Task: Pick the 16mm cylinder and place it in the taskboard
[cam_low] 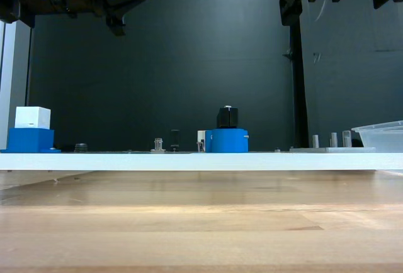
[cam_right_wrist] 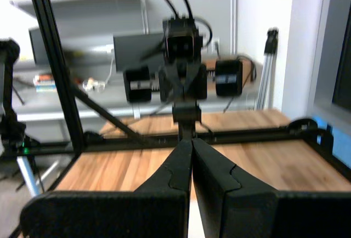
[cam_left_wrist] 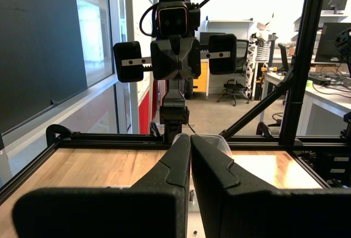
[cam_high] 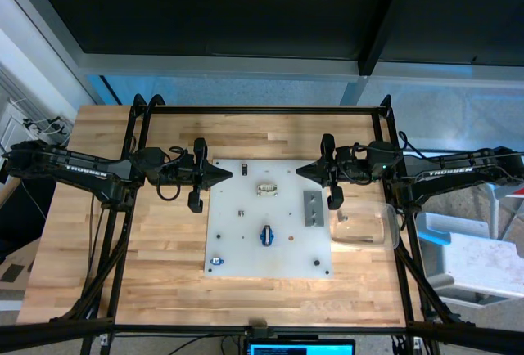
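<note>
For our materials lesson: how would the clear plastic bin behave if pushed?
Thin clear plastic bin: probably light, sliding easily on wooden table. Low, wide: unlikely to tip. Left end effector and right end effector hover shut over the white taskboard.

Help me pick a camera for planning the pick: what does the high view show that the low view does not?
Only the high view: the taskboard face with its holes laid out, the grey block beside the clear bin, and both whole arms. Only the low view: heights, such as three pins standing upright and the open air between grippers and board. Both: the blue fitting, the left gripper above the board's far left part and the right gripper above its far right part, both shut and empty.
</note>
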Controlling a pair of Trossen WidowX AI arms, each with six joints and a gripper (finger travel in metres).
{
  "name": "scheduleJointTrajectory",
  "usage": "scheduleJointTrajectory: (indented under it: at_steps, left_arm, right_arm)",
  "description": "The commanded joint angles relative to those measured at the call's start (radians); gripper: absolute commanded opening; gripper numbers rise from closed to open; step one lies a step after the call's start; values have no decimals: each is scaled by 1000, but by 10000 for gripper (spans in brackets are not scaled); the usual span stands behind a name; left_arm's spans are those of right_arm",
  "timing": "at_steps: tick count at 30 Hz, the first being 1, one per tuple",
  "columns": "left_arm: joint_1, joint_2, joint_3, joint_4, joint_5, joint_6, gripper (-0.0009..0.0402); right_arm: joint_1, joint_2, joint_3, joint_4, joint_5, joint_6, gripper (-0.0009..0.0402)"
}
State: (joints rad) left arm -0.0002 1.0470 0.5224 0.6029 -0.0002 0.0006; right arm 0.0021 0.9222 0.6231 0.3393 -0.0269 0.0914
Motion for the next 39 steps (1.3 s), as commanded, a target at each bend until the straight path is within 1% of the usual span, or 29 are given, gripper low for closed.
scheduleJointTrajectory:
  at_steps: [1,7,11,18,23,28,35,39]
  left_arm:
    - [0,0,0,0,0,0,0]
    - [0,0,0,0,0,0,0]
    - [0,0,0,0,0,0,0]
    - [0,0,0,0,0,0,0]
    - [0,0,0,0,0,0,0]
    - [0,0,0,0,0,0,0]
    - [0,0,0,0,0,0,0]
    - [0,0,0,0,0,0,0]
  right_arm:
    - [4,0,53,-137,-2,-5,0]
    - [16,2,141,-343,-1,-13,0]
    - [18,2,195,-523,0,-45,0]
    - [24,5,285,-814,0,-43,0]
    - [26,5,325,-975,0,-43,0]
    - [29,5,349,-1094,0,-9,0]
    - [34,5,351,-1218,5,59,0]
    - [59,5,351,-1276,10,97,0]
